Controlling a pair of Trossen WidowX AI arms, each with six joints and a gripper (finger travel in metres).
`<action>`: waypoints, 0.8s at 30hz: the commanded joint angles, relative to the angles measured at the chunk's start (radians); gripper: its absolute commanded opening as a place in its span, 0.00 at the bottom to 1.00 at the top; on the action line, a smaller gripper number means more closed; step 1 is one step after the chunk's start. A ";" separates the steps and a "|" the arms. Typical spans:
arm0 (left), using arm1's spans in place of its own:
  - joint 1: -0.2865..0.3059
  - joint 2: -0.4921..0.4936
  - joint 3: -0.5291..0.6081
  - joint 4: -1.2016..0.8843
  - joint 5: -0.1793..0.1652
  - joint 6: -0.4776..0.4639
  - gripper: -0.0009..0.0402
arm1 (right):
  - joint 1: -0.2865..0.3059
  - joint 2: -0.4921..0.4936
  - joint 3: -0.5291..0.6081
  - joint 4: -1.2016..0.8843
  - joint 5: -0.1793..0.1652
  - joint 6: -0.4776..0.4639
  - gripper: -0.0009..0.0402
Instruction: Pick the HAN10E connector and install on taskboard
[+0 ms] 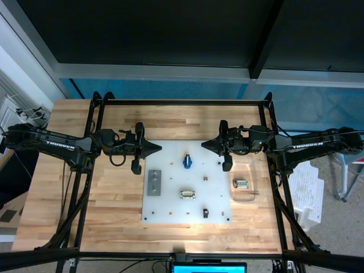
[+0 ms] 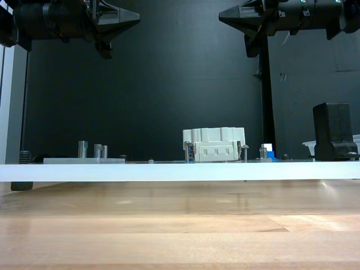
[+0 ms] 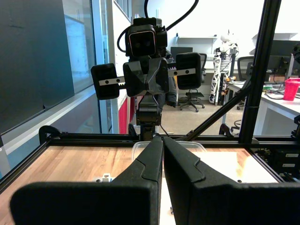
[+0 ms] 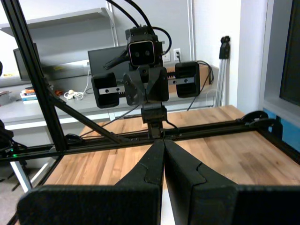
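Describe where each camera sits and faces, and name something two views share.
High view: above the table's near edge, looking down on the taskboard; both arms show, left gripper and right gripper shut above its far edge.
Low view: table-top height at the near edge, level along the board; both grippers overhead.
Left wrist view: on the left arm, along its gripper toward the right arm.
Right wrist view: on the right arm, along its gripper toward the left arm.
Shared: high and low both show the black fitting.
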 commanded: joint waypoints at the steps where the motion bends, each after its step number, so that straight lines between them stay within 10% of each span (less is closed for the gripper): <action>1: 0.000 0.000 0.000 0.000 0.000 0.000 0.02 | 0.000 -0.034 0.012 -0.117 0.000 -0.005 0.02; 24: 0.000 0.000 0.000 0.000 0.000 0.000 0.02 | 0.027 -0.058 0.326 -1.256 0.001 0.007 0.02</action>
